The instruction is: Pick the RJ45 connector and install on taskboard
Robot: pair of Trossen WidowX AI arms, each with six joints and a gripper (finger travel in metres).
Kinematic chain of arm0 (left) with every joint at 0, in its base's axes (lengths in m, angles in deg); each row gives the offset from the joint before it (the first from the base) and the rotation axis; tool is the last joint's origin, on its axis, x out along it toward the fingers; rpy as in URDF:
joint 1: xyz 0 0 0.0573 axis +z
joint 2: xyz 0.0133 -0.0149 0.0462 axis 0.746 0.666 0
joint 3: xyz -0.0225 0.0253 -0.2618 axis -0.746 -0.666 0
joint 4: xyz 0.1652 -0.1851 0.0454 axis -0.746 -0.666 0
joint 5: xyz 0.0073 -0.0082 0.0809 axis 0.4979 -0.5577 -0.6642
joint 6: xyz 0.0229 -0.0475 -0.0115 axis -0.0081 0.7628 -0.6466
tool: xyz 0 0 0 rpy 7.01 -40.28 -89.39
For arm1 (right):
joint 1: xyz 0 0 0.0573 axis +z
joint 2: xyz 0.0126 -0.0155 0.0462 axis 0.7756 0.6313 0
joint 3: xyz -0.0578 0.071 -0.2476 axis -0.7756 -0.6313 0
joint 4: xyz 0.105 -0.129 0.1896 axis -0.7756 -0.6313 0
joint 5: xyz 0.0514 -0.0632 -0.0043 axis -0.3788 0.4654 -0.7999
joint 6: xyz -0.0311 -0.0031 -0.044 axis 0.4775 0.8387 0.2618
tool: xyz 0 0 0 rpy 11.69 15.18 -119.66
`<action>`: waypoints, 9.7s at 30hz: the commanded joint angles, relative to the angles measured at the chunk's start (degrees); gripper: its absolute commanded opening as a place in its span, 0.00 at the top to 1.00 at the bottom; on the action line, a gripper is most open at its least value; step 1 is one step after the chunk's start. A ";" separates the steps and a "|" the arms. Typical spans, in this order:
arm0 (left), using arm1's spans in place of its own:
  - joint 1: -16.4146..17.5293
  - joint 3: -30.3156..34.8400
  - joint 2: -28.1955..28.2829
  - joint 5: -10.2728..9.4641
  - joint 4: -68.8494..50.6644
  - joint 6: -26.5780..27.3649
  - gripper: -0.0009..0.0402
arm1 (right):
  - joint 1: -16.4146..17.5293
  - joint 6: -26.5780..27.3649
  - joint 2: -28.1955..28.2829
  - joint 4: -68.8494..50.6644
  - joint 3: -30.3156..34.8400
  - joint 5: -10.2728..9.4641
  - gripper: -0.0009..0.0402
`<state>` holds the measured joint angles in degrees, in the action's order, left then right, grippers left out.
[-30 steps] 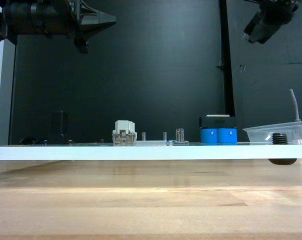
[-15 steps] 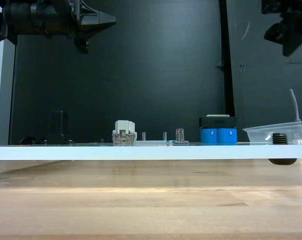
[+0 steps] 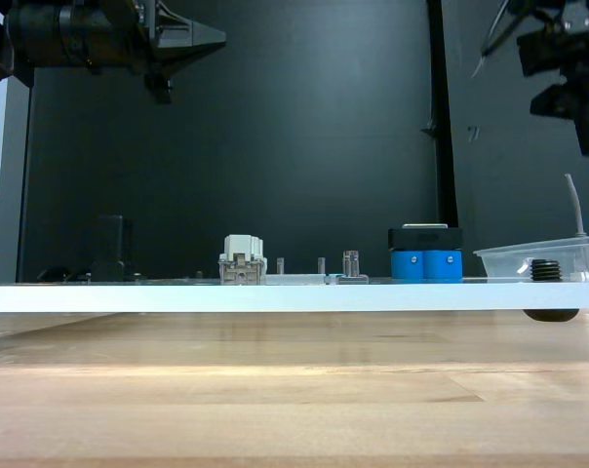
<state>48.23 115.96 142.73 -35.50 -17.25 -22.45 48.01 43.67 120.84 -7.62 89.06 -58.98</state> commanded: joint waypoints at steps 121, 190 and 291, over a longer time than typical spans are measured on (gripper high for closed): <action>0.00 0.02 0.00 0.02 0.00 0.00 0.98 | 1.22 -7.48 14.25 18.71 -11.26 -0.68 0.98; 0.02 0.02 0.02 0.02 -0.02 -0.02 0.98 | 30.77 -24.92 30.32 6.29 16.68 -2.60 0.98; 0.00 0.02 0.02 0.00 -0.02 -0.02 0.98 | 37.07 -33.53 50.60 15.19 27.54 -5.16 0.98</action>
<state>48.23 115.98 142.73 -35.50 -17.28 -22.45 85.07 10.05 171.46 7.62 116.62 -64.73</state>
